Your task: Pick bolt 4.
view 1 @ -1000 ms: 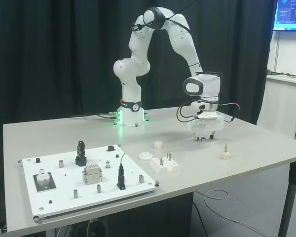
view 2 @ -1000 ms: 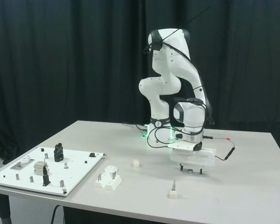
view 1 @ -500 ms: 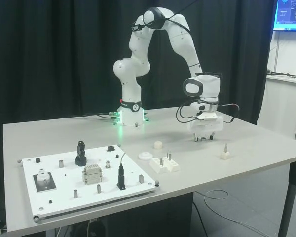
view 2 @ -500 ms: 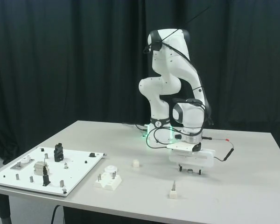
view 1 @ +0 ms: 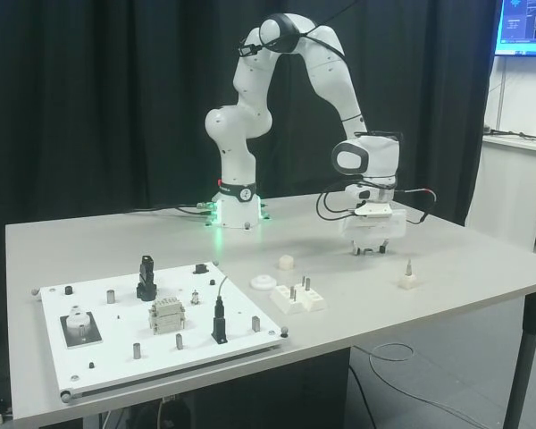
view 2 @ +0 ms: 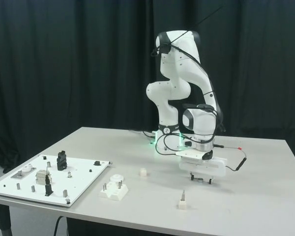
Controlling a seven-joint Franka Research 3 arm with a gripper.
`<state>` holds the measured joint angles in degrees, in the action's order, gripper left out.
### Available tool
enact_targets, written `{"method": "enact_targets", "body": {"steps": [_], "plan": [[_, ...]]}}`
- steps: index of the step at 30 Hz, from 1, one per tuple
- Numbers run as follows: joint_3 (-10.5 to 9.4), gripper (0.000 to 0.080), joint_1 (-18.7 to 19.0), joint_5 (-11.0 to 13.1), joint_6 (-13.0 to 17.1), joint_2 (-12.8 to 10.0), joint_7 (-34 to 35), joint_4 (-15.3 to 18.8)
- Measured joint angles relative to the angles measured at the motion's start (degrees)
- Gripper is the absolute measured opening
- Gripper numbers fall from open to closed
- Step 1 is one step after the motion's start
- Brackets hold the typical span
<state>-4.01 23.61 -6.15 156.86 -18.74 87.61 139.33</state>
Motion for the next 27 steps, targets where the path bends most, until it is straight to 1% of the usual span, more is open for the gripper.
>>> {"method": "enact_targets", "body": {"steps": [1,10,11,15,16,23,27], "plan": [[-0.05,0.0699,0.0,0.0,-0.1,0.0,0.0,0.0],[-0.27,0.0699,0.0,0.0,-0.2,0.0,-0.2,0.0],[-0.27,0.0365,0.0,-0.1,-0.2,0.0,-0.2,0.0],[-0.28,0.0365,-0.1,-0.1,-0.2,0.0,-0.6,0.0],[-0.27,0.0221,-0.1,-0.1,-0.2,-0.1,-0.6,0.0],[-0.38,0.0226,-0.7,-0.1,-0.1,0.0,-0.6,-0.1],[-0.47,0.0226,-1.0,-0.1,-0.1,0.5,-0.6,-0.4]]}}
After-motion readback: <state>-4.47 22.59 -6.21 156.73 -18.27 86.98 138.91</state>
